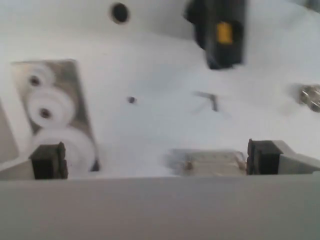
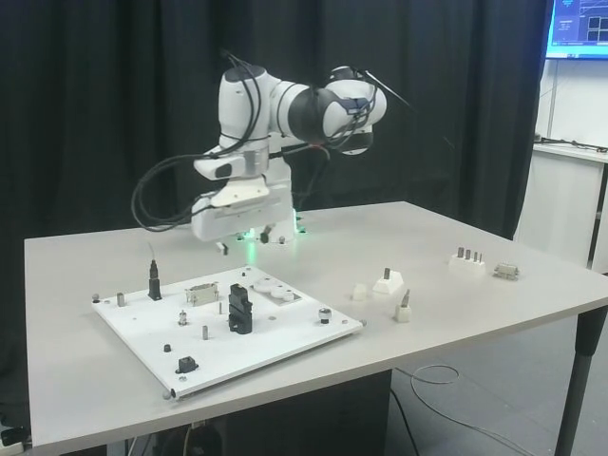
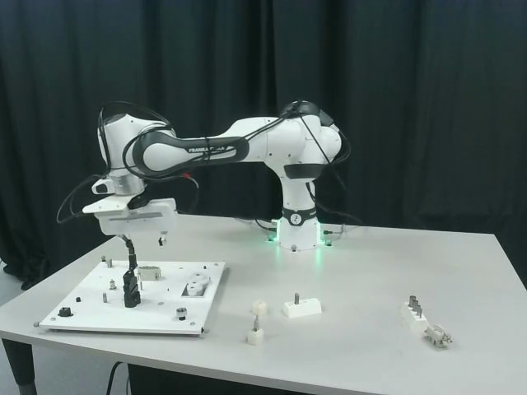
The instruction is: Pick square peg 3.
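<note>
One white arm (image 3: 222,148) stretches level, its spread, empty pincer (image 1: 155,160) above the white board (image 2: 275,337).

Black curtains (image 3: 428,99) hang floor-length behind the grey tabletop (image 2: 456,228), with a white cabinet (image 2: 560,204) and a lit monitor (image 2: 578,28) at one side and a cable (image 2: 446,399) on the floor.

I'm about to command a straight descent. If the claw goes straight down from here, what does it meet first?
Probably the white board: the claw hangs open above it, with the metal block between its fingertips. Depth is unclear, so it may meet that block first.
</note>
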{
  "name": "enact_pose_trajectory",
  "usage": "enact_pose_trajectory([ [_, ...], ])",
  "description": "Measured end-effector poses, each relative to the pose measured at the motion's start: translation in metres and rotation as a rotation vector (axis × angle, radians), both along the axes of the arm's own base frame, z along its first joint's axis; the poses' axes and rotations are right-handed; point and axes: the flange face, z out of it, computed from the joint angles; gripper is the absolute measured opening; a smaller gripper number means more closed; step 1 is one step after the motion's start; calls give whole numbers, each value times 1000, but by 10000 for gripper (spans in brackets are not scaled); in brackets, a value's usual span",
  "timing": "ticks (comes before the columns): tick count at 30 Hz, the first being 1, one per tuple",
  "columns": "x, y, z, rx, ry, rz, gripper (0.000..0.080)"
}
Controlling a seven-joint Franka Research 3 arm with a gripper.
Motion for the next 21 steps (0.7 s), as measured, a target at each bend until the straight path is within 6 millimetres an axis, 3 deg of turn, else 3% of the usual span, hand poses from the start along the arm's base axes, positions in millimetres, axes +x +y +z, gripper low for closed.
enact_pose_trajectory([
  [10, 20, 52, -5, 64, 3, 32, 800],
  [21, 35, 133, -12, 87, 37, 36, 800],
])
